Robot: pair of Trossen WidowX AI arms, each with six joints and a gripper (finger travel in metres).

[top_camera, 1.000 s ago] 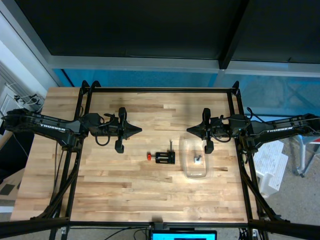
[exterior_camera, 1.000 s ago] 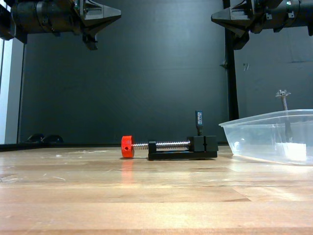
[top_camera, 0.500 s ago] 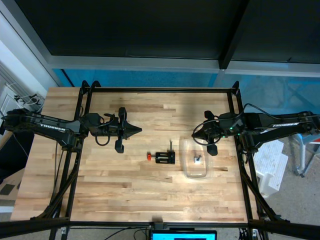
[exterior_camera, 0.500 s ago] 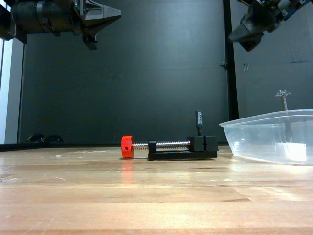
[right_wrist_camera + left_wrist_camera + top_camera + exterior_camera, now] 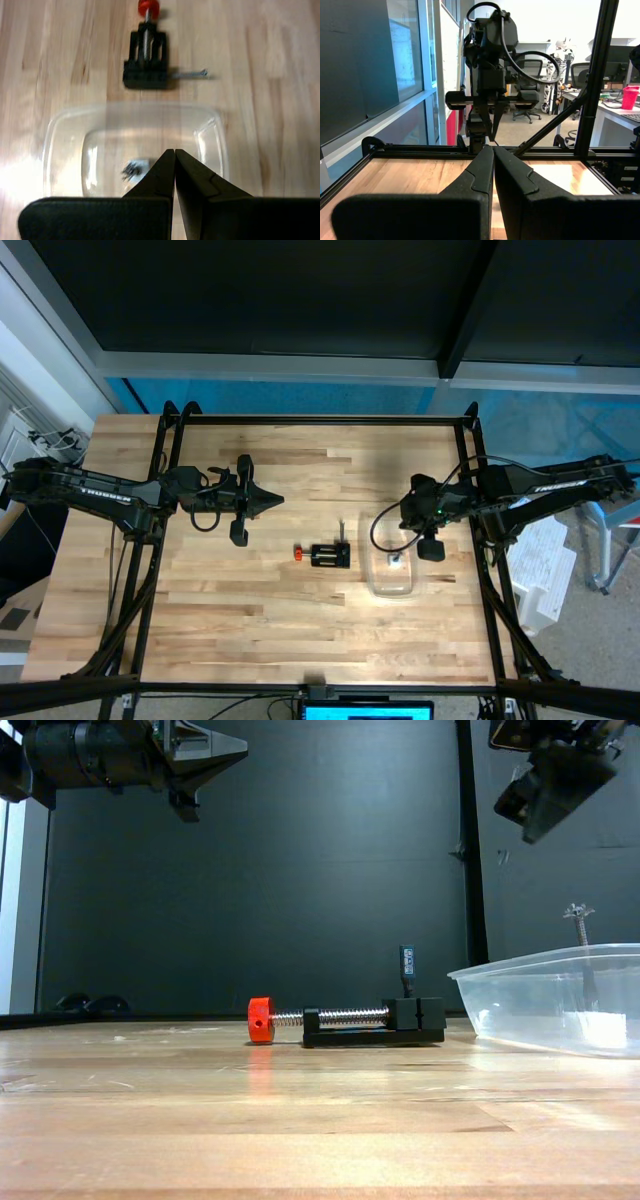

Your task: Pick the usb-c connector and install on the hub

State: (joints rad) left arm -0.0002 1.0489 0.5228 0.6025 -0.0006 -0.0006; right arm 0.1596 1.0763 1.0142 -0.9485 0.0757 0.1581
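The hub (image 5: 328, 555), a black block with a red-orange knob, lies mid-table, also seen in the low view (image 5: 372, 1021) and in the right wrist view (image 5: 146, 56). The usb-c connector (image 5: 396, 560) is a tiny grey piece on the floor of the clear tray (image 5: 386, 586), right of the hub. In the right wrist view the usb-c connector (image 5: 132, 169) shows just beyond my fingertips. My right gripper (image 5: 406, 523) hangs high above the tray, tilted downward, fingers shut and empty (image 5: 174, 150). My left gripper (image 5: 273, 500) hovers level and shut, left of the hub.
A thin metal pin (image 5: 190, 74) sits beside the hub's block. The clear tray (image 5: 530, 988) stands at the low view's right, with a screw-like rod (image 5: 579, 920) showing above its rim. The black frame rails (image 5: 320, 421) border the table.
My right gripper has swung from level to pointing down and shifted right, over the tray. The left arm, hub and tray have not moved.
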